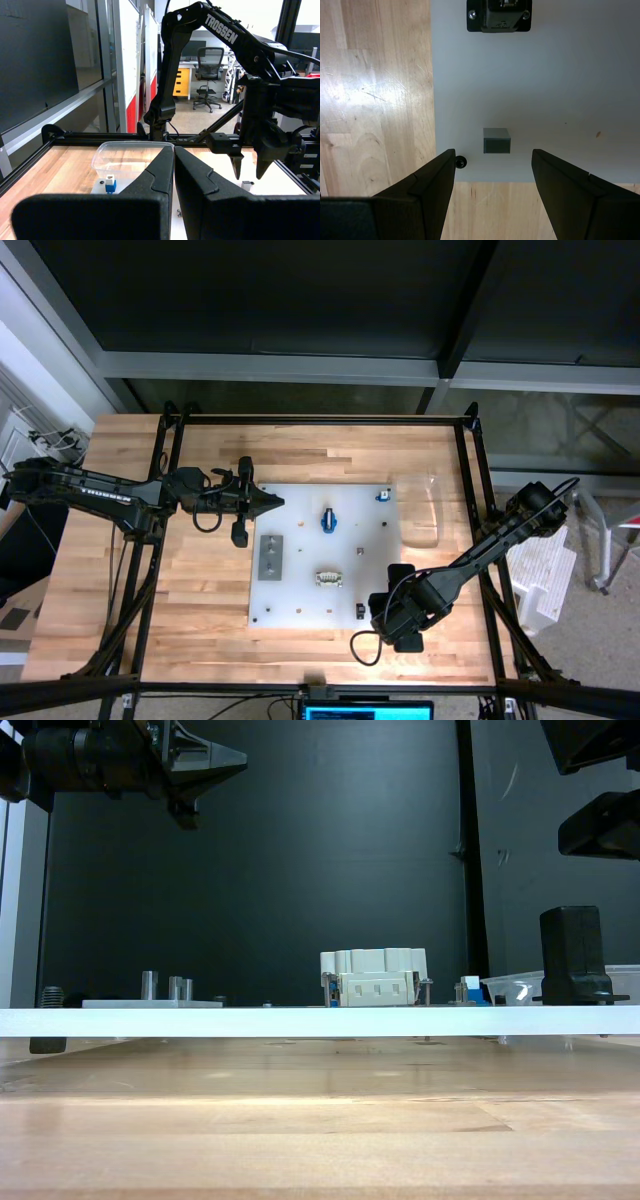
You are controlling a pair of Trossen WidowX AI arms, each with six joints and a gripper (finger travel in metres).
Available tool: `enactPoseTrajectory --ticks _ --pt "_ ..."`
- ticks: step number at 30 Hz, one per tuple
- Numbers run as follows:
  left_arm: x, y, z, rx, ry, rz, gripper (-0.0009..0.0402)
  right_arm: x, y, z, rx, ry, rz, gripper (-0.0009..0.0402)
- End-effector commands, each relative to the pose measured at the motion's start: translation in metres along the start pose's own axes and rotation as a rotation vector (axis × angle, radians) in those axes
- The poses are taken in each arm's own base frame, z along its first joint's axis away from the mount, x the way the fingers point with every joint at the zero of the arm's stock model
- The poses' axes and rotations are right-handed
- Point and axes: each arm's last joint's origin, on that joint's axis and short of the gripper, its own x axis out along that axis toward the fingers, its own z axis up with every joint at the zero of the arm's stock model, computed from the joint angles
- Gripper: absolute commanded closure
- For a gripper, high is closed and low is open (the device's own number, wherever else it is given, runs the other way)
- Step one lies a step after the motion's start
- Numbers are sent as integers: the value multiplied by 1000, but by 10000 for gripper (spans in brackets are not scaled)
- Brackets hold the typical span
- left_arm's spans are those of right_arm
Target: Pick the 16mm bar and install on taskboard
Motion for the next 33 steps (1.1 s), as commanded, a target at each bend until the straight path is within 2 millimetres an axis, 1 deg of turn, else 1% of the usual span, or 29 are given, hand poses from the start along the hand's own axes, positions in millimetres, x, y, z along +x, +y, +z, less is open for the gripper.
enactPoseTrajectory --ticks 1,4,7,10,14,19,24,27,32,33 --pt "0 0 0 0 0 0 393 -3 0 0 -19 -7 6 181" --pt "0 0 0 0 0 0 393 -12 -2 -1 -26 -31 21 181" --pt "0 0 0 0 0 0 393 -25 -8 -1 -26 -64 41 184" --pt "0 0 0 0 0 0 393 -36 -17 0 -22 -96 56 204" --pt "0 0 0 0 -1 0 393 -54 -33 3 -15 -158 67 253" --pt "0 0 0 0 0 0 393 -76 -59 6 -4 -253 44 327" --pt "0 0 0 0 -1 0 393 -92 -85 8 -6 -333 -12 398" --pt "0 0 0 0 -1 0 393 -101 -101 10 -12 -377 -26 384" --pt "0 0 0 0 0 0 393 -113 -122 14 -29 -454 -54 395" --pt "0 0 0 0 -1 0 393 -115 -126 15 -32 -469 -60 392"
